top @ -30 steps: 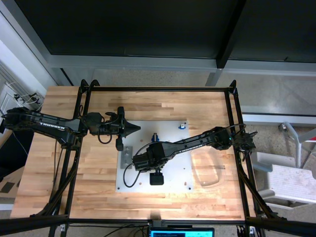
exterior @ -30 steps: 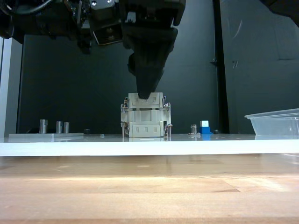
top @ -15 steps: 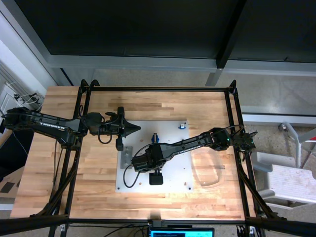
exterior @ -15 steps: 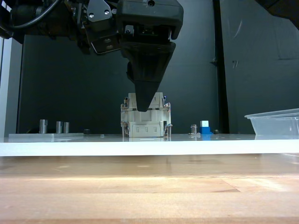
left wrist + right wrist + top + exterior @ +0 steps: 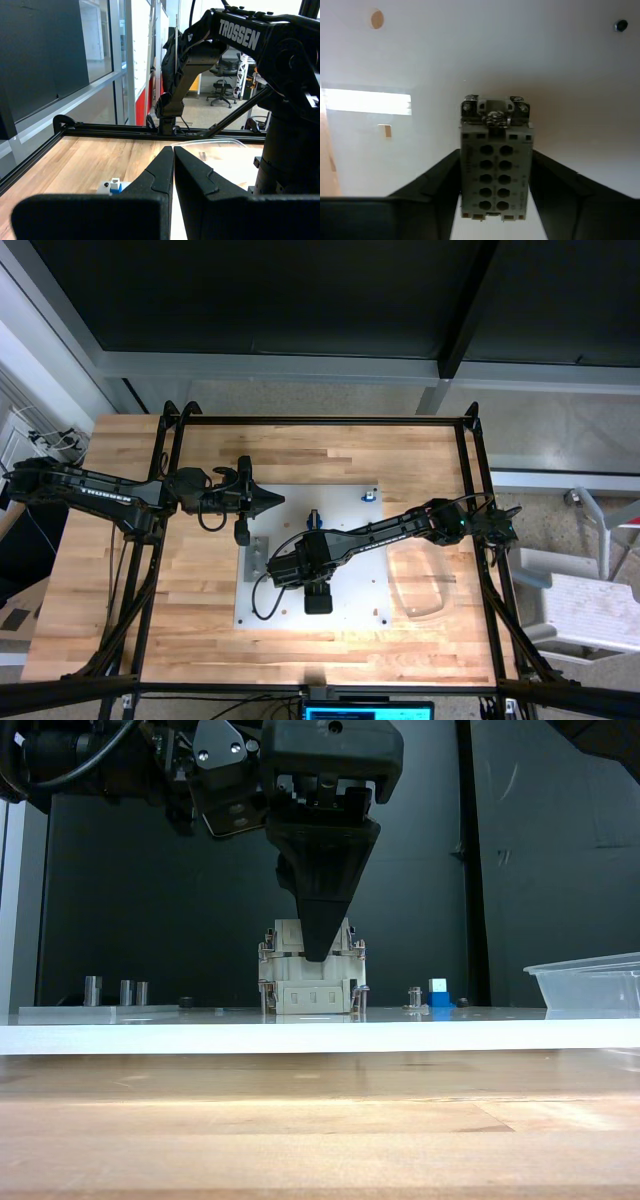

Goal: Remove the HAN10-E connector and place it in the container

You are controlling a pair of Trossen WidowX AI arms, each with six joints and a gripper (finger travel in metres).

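**Your two arms: matte black throughout, marked in white.**
Your left arm and right arm are slim black links joined by bulkier rounded joints. White TROSSEN lettering runs along a right-arm link. A thin black cable loops out beside the right wrist. Your left gripper, at the far left edge of the white board, ends in two angular black fingers that meet along a narrow seam. Your right gripper, over the board's middle, is a boxy black housing tapering to a wedge, with silver screw heads on its bracket.
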